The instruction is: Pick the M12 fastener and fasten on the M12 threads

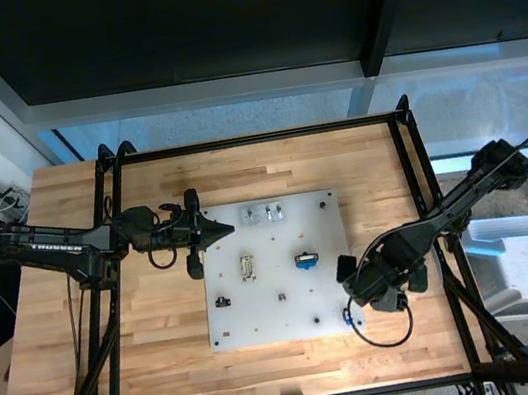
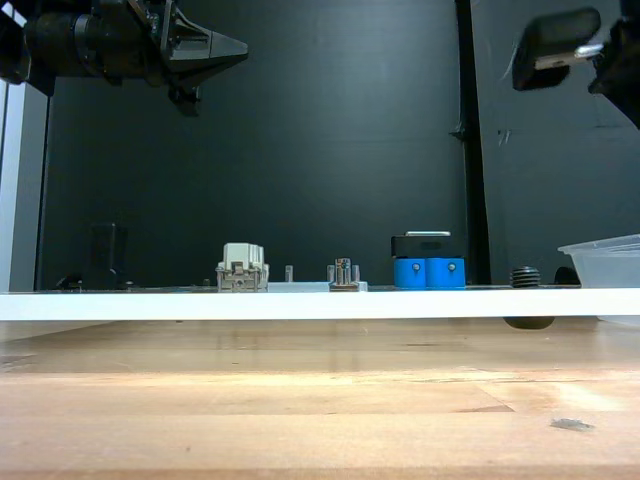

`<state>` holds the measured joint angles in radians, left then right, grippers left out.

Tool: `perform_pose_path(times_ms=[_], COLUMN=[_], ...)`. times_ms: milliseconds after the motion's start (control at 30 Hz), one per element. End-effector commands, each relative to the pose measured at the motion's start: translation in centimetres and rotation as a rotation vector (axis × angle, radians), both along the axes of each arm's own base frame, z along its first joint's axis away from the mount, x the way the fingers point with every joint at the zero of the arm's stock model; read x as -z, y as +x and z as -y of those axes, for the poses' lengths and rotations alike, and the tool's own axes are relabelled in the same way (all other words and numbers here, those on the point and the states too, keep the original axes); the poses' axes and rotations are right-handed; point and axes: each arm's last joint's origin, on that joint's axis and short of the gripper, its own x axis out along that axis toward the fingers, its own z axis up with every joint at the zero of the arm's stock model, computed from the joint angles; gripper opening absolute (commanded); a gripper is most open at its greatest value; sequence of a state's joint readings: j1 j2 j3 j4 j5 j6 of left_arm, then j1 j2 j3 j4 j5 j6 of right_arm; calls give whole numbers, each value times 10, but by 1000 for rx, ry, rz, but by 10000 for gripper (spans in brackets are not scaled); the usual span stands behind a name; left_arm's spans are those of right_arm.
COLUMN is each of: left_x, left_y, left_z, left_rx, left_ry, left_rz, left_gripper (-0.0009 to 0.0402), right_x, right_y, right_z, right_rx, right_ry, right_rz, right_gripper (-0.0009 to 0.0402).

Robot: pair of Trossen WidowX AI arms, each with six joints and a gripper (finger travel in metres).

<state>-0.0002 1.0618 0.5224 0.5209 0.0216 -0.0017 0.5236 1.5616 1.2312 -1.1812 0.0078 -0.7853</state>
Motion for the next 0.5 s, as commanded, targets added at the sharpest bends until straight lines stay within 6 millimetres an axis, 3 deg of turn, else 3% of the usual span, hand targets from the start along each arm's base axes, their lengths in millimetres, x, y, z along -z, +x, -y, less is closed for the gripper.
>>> perform_pose_path(times_ms=[33,500], left_x=[0,0], left_y=[0,0], left_z=[0,0], left_rx=[0,0], left_ry=[0,0], left_rz=[0,0], left_gripper=[0,0], right_x=[-1,1], right_y=[15,74], right_z=[-6,-29], right_rx=[-36,-134], right_ry=[-2,-9], right_rz=[1,4], right_gripper=[27,28])
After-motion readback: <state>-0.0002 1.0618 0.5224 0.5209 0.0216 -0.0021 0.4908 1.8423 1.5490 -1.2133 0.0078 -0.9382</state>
